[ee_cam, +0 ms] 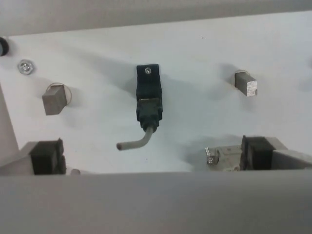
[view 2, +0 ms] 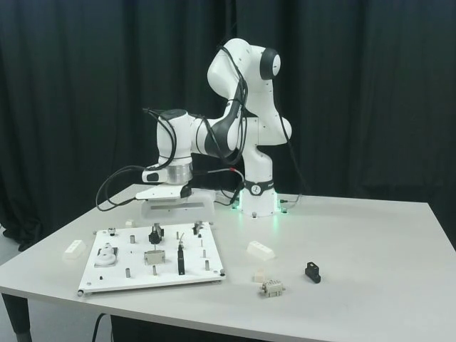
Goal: Remove USB.
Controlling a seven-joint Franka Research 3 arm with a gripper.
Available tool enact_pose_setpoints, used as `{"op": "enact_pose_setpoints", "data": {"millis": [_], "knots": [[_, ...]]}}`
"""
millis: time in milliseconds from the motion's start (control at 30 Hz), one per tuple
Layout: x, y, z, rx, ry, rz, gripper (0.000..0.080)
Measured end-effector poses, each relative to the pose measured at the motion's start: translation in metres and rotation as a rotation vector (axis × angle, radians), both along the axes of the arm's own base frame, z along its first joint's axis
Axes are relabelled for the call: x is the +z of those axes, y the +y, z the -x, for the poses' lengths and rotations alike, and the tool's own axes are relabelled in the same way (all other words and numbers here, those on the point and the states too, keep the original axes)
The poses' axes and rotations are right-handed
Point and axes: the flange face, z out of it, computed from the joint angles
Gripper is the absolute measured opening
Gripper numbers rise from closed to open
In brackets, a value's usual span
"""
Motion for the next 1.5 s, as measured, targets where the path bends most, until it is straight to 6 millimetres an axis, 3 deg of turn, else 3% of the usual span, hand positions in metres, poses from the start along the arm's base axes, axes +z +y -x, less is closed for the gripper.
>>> {"op": "enact_pose_setpoints", "data": {"millis": [433,467,700,733,767,800,933,967,1267,1300,1500], "knots": [[-0.011,0.000,0.000,0.001,-0.005,0.007,0.0800],[-0.012,0.000,0.000,0.001,-0.005,0.007,0.0674],[-0.015,-0.001,-0.001,0.007,-0.008,0.010,0.0674],[-0.015,-0.001,-0.001,0.007,-0.008,0.011,0.0512],[-0.016,-0.001,-0.001,0.007,-0.009,0.011,0.0512],[-0.016,-0.001,-0.001,0.007,-0.009,0.012,0.0334],[-0.017,-0.001,-0.001,0.007,-0.009,0.013,0.0334],[-0.017,-0.001,-0.001,0.007,-0.009,0.013,0.0154],[-0.018,-0.001,-0.001,0.007,-0.009,0.012,0.0154],[-0.018,-0.001,-0.001,0.006,-0.009,0.011,0.0019],[-0.017,0.000,-0.002,0.007,-0.009,0.010,0.0019]]}}
